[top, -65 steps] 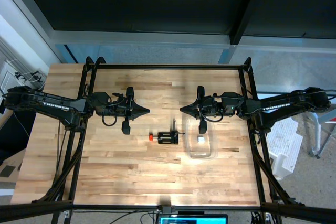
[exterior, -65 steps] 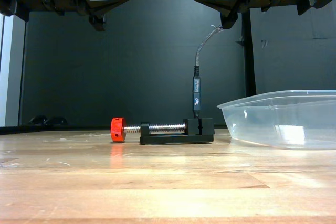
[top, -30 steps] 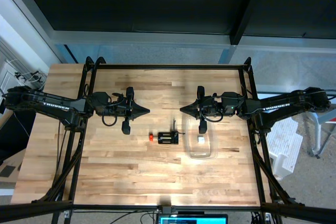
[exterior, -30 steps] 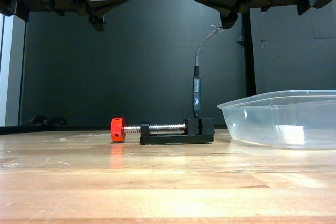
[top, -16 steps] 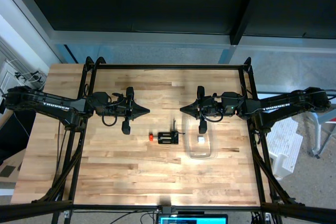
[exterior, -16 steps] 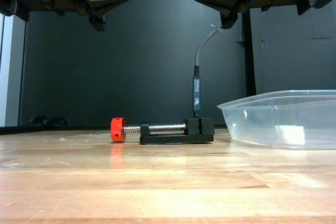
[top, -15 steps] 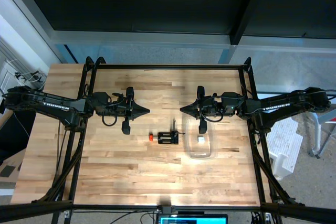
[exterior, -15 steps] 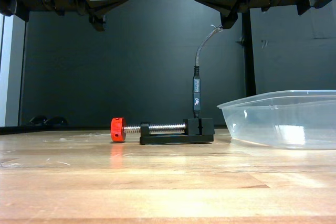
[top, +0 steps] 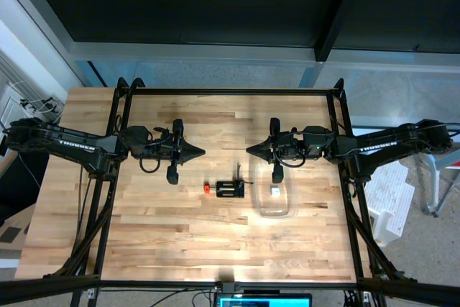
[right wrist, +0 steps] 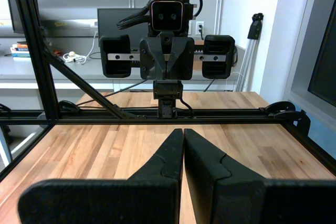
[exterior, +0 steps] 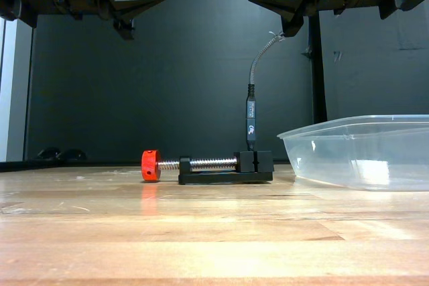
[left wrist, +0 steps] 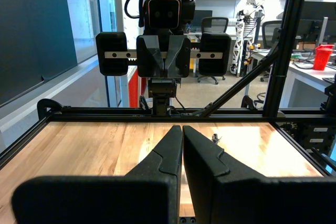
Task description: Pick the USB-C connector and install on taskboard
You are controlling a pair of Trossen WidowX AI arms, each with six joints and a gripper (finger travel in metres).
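Observation:
The taskboard, a small black block with an orange-red knob, lies at the table's middle and also shows as the taskboard in the low view. The USB-C connector stands upright in the block's right end, a short braided cable rising from it. My left gripper hovers high to the block's left, shut and holding nothing; the left wrist view shows the same gripper closed. Up to the right, my right gripper is shut and empty too, seen likewise as the gripper in the right wrist view.
A clear plastic tray lies just right of the block with a small white square bit inside. A black frame rail borders the table's far side. Each wrist view looks across at the opposite arm.

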